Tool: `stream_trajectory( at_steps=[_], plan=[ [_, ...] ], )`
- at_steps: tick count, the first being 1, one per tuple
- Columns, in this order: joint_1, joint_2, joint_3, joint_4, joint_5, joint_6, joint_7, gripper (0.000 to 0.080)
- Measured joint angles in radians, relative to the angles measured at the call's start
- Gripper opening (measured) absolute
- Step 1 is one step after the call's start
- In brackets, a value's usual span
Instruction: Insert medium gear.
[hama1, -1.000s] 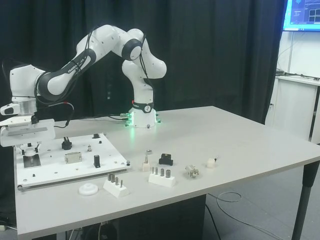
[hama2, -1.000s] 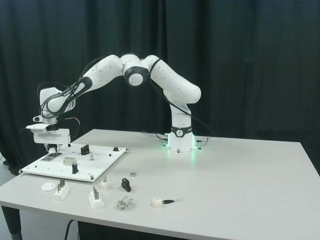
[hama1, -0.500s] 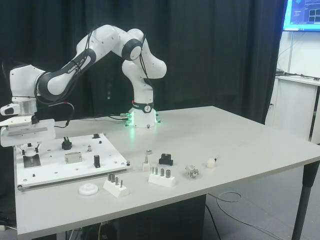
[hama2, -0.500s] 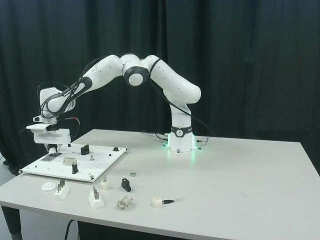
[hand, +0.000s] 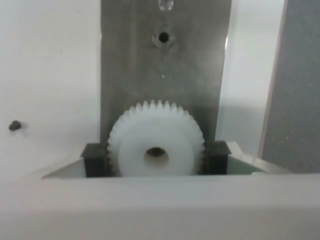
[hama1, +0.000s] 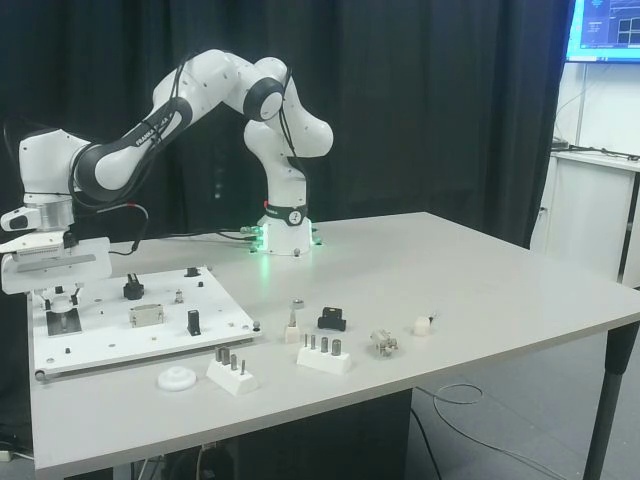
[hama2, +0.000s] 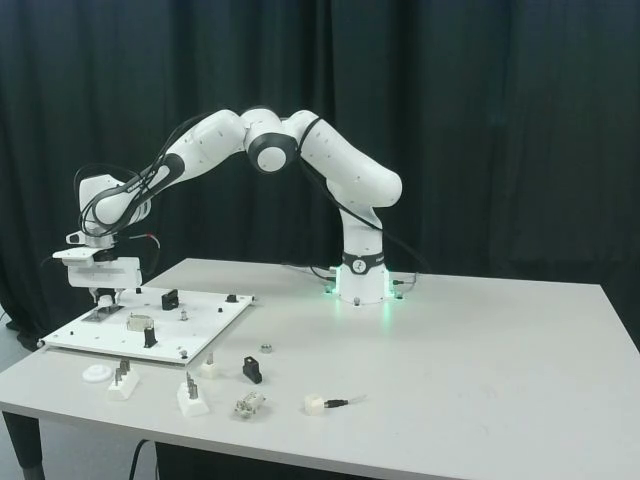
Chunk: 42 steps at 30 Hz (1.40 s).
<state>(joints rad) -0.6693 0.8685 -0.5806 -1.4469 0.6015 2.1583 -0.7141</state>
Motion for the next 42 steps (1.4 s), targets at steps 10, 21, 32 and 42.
stream_trajectory(
  at_steps=[10,21,32,42],
  plan=[
    [0.000,0.013,0.001,0.001,-0.007,0.007,0.000,0.0399],
    [0.000,0.018,0.001,0.004,-0.007,0.009,0.000,0.0399],
    [-0.001,0.018,0.001,0.004,0.000,0.007,0.004,0.0399],
    [-0.002,0.018,0.001,0.004,0.005,0.005,0.088,0.0399]
  ],
)
